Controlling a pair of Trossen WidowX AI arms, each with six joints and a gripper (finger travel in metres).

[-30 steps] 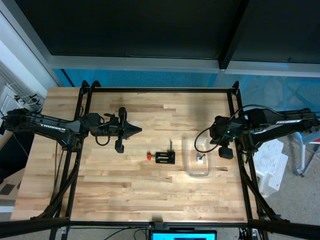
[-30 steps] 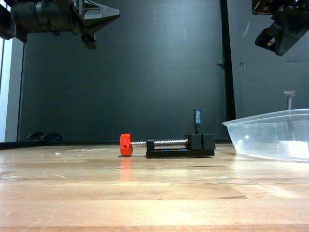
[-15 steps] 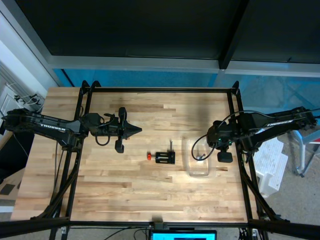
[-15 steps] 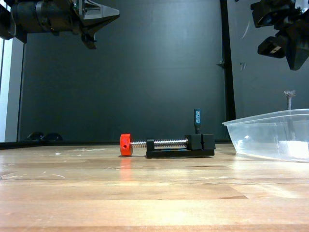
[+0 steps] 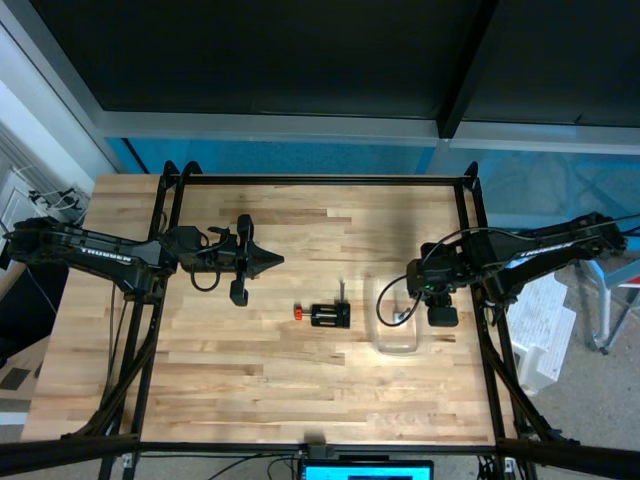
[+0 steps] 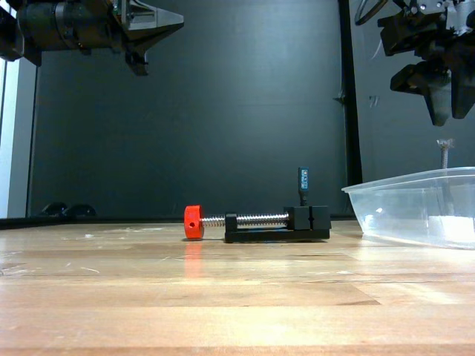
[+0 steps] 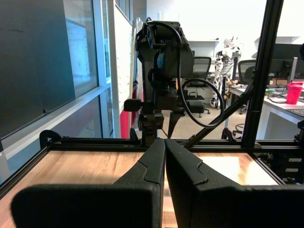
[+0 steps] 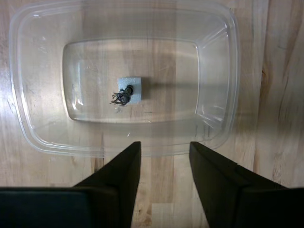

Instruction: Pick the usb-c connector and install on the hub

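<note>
Tiny dark usb-c connector (image 8: 124,96) on a white square (image 8: 135,82) in the tray (image 8: 234,66). My right gripper (image 8: 161,145) hangs above, spread, empty; left gripper (image 7: 165,140) aloft, pressed together.

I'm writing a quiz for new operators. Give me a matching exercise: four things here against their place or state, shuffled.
1. left gripper
2. right gripper
3. usb-c connector
4. hub

A. lying inside the clear tray
B. on the bare table, near its middle
C. shut, raised over the left side
D. open, pointing down at the tray

Pairs: 1-C, 2-D, 3-A, 4-B.
</note>
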